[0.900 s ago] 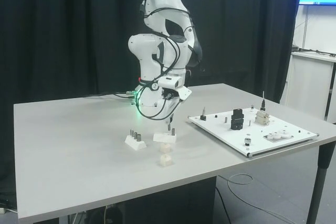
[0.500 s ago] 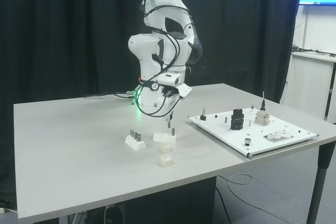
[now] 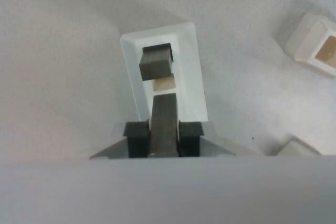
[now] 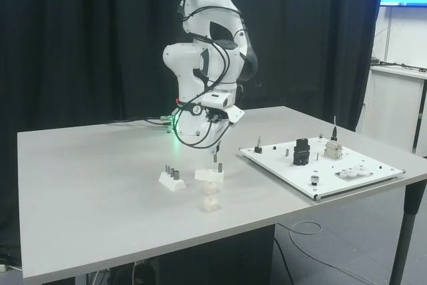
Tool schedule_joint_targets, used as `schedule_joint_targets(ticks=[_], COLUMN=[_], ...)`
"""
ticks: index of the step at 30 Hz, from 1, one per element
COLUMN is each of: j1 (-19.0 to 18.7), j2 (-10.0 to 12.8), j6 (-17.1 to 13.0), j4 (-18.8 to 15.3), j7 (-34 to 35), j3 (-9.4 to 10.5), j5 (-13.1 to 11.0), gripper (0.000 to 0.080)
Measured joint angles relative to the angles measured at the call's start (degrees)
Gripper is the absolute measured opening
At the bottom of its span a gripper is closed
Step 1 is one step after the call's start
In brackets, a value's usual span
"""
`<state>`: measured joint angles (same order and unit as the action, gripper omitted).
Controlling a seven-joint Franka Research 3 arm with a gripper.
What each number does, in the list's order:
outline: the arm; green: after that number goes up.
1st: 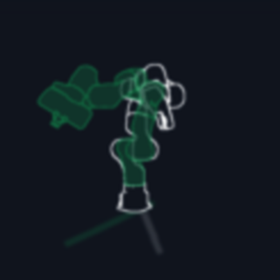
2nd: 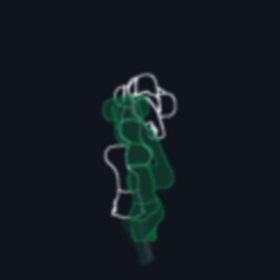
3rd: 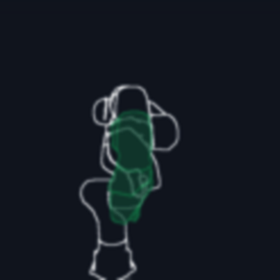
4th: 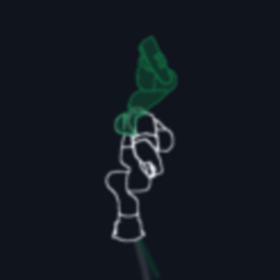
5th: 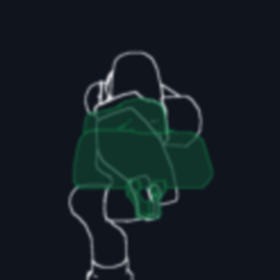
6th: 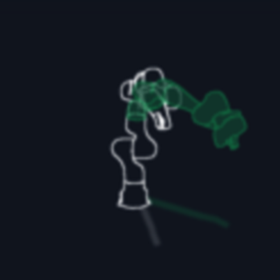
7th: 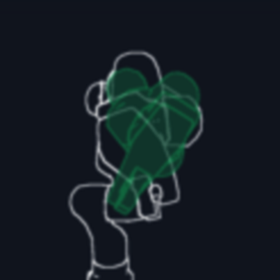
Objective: Insert square peg 3.
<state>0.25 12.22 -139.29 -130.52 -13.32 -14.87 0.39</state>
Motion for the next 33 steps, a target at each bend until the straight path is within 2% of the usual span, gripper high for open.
schedule_joint_targets(ticks=[33], j1=[-0.8], j2=[0.0], j6=[0.1], j4=[1.0], j7=[0.9], j3=[0.00], j5=[0.1], gripper=[0.0114])
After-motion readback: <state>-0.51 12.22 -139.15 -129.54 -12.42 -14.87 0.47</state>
